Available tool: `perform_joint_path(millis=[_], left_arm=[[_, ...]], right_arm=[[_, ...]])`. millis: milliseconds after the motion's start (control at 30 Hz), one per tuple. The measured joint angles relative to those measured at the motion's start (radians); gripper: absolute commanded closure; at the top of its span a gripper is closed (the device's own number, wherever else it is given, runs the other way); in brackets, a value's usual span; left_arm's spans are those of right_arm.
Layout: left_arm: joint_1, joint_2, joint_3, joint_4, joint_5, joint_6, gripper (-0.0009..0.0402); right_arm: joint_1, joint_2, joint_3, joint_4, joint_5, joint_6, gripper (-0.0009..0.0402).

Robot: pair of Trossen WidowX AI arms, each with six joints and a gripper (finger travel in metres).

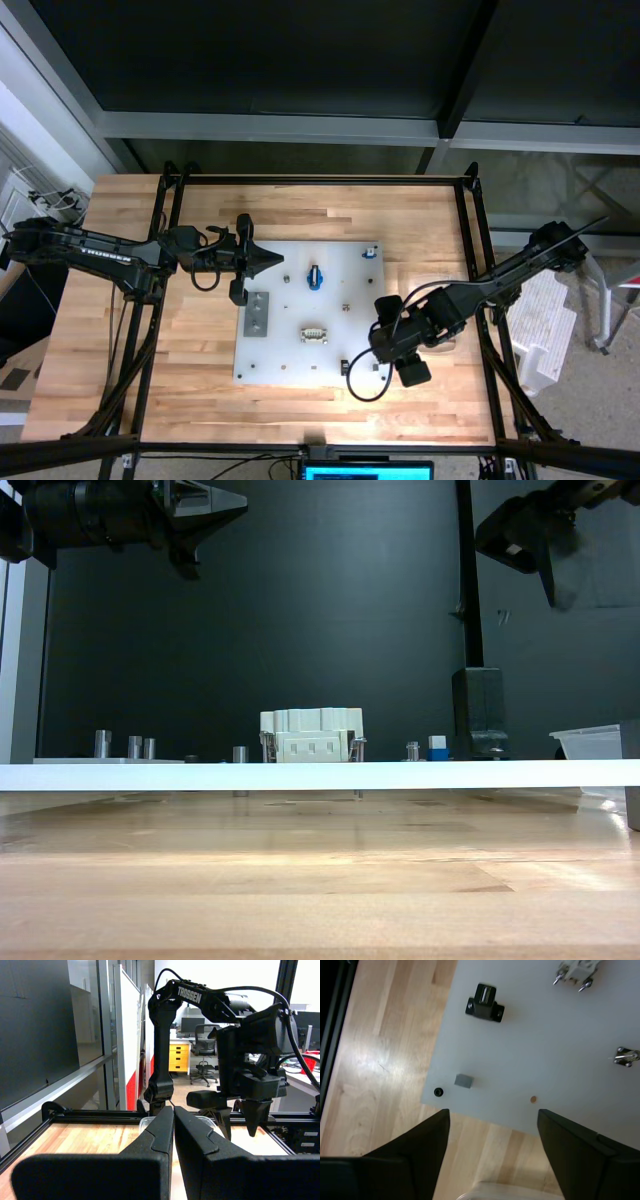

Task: Remove the 16mm bar from the taskboard and place in the container

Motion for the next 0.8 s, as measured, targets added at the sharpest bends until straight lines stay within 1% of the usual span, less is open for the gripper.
perform_joint_path(millis=[100, 200, 333, 800], left_arm=[[0.0, 0.0, 0.0, 0.0, 0.0, 0.0, 0.0393], [0.0, 0.0, 0.0, 0.0, 0.0, 0.0, 0.0393], [0.0, 0.0, 0.0, 0.0, 0.0, 0.0, 0.0393], [0.0, 0.0, 0.0, 0.0, 0.0, 0.0, 0.0393]], right_arm=[[0.005, 0.024, 0.0, 0.0, 0.002, -0.001, 0.0104], [0.006, 0.047, 0.0, 0.0, 0.025, -0.002, 0.0092], [0.01, 0.067, 0.0, 0.003, 0.026, -0.002, 0.0086], [0.016, 0.127, 0.0, 0.004, 0.027, 0.004, 0.0086]])
